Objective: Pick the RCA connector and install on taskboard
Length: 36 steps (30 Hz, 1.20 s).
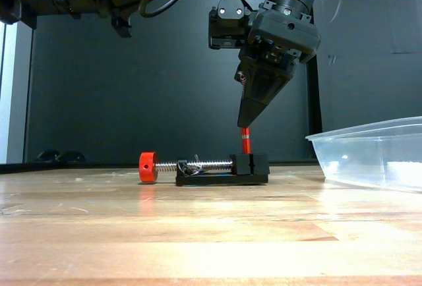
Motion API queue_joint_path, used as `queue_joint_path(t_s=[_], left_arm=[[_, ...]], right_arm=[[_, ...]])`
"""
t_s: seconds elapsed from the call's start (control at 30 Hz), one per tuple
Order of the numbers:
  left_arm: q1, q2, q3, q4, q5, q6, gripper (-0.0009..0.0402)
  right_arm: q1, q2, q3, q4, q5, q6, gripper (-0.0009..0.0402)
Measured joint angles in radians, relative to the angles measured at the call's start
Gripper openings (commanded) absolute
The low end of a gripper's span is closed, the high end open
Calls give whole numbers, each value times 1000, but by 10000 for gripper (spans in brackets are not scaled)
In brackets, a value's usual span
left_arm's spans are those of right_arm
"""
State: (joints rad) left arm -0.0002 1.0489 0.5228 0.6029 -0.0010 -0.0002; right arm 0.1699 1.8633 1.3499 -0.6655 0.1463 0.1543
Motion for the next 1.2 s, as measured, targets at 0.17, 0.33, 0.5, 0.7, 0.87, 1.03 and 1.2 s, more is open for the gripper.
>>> queue_joint_path(t_s=[0.17, 0.33, 0.5, 0.7, 0.87, 1.03, 1.2], left_arm=[[0, 0, 0, 0, 0, 0, 0], [0, 0, 0, 0, 0, 0, 0], [0, 0, 0, 0, 0, 0, 0], [0, 0, 0, 0, 0, 0, 0], [0, 0, 0, 0, 0, 0, 0], [0, 0, 0, 0, 0, 0, 0], [0, 0, 0, 0, 0, 0, 0]], right_arm=[[0, -3, -1, -1, 0, -4, 8], [0, -7, -2, -2, 0, -5, 37], [0, -10, -2, -4, 1, -4, 67], [-1, -16, -5, -14, 5, -4, 101], [-2, -34, -5, -13, 10, -4, 139], [-2, -63, -4, -21, 10, -4, 169], [-1, -95, -3, -59, 6, -7, 186]])
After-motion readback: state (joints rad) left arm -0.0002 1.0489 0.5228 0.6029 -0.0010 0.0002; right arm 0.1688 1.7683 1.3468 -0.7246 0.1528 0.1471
